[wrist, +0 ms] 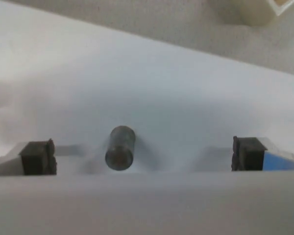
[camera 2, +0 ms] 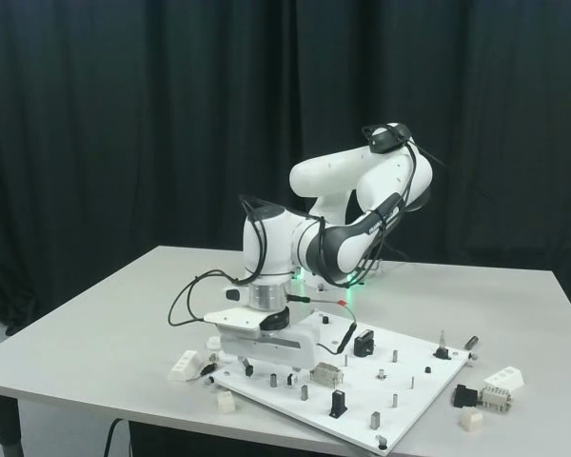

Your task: Remove round peg 3.

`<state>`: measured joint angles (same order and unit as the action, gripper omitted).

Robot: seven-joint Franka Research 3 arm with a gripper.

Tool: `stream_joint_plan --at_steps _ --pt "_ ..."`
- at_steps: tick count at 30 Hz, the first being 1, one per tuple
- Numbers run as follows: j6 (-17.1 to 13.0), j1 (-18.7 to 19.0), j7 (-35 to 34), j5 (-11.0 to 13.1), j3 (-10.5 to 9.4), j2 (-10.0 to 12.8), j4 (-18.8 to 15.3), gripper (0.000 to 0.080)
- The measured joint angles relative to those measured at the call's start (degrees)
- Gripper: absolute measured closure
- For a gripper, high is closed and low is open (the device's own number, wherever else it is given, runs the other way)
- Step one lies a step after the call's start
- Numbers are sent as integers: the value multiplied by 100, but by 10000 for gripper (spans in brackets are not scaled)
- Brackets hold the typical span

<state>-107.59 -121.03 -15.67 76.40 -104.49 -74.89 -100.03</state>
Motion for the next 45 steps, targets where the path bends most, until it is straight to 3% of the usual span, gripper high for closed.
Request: stream_joint_plan --at_steps 8,9,14,15,20,21,26,27,45 --pt "-90 4 0 49 -47 -3 -17 3" --pt "-98 5 0 55 -53 -3 -19 100" --pt "-120 5 0 89 -78 -3 -27 100" --pt "-124 5 0 95 -81 -3 -28 296" --pt "-142 5 0 111 -85 -3 -32 296" --pt "-145 5 0 113 -85 -3 -33 478" --pt "-145 33 0 199 -88 -2 -32 478" --pt "-153 42 0 199 -87 -4 -33 660" --pt "-199 55 -4 199 -90 -4 -35 696"
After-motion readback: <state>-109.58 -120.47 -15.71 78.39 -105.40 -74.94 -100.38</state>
